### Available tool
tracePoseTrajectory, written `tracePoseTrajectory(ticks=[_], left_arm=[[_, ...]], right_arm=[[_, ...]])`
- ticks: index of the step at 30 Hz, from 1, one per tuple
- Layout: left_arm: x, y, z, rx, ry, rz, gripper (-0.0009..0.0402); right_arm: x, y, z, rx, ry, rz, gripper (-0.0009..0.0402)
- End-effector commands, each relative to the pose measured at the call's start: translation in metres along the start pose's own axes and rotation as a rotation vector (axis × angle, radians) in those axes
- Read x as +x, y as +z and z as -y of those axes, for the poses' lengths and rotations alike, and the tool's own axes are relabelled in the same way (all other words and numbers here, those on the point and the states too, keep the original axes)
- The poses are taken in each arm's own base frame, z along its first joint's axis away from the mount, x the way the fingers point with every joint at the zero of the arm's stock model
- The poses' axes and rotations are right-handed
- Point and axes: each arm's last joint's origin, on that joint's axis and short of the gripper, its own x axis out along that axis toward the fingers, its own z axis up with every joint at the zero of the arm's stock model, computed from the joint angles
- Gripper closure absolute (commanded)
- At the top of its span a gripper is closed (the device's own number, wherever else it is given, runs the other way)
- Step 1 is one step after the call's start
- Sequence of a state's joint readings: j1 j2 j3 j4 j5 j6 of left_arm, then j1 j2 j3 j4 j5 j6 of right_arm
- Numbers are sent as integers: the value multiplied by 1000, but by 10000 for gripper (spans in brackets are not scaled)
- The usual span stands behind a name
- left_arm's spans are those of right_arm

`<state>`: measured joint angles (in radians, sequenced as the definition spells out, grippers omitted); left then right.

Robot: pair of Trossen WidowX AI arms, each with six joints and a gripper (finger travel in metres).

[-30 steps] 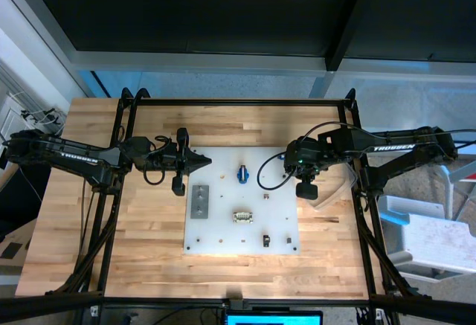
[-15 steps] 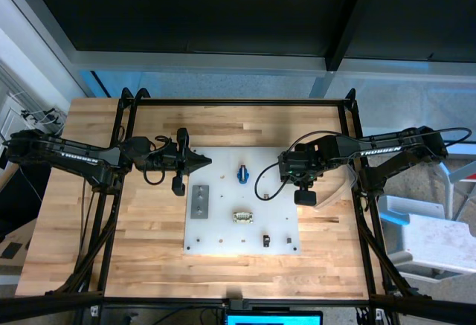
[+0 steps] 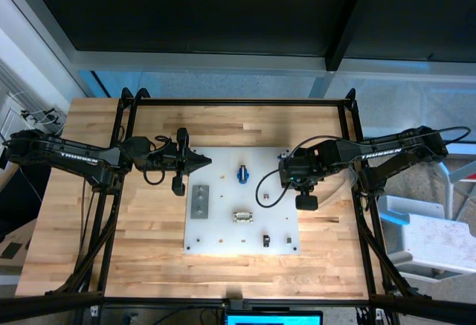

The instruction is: Pick the 16mm bar from the taskboard and place it in the container

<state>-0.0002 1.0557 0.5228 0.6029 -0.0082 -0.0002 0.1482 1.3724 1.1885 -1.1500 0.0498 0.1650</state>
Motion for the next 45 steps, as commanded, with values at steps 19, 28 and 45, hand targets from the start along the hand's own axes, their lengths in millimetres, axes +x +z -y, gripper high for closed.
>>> tracePoseTrajectory(ticks=[19,28,45], left_arm=[[0,0,0,0,0,0,393],[0,0,0,0,0,0,393],[0,0,0,0,0,0,393]], right_arm=[[9,-3,-40,42,26,-31,393],[16,-3,-59,45,63,-39,393],[18,2,-92,19,90,-37,393]])
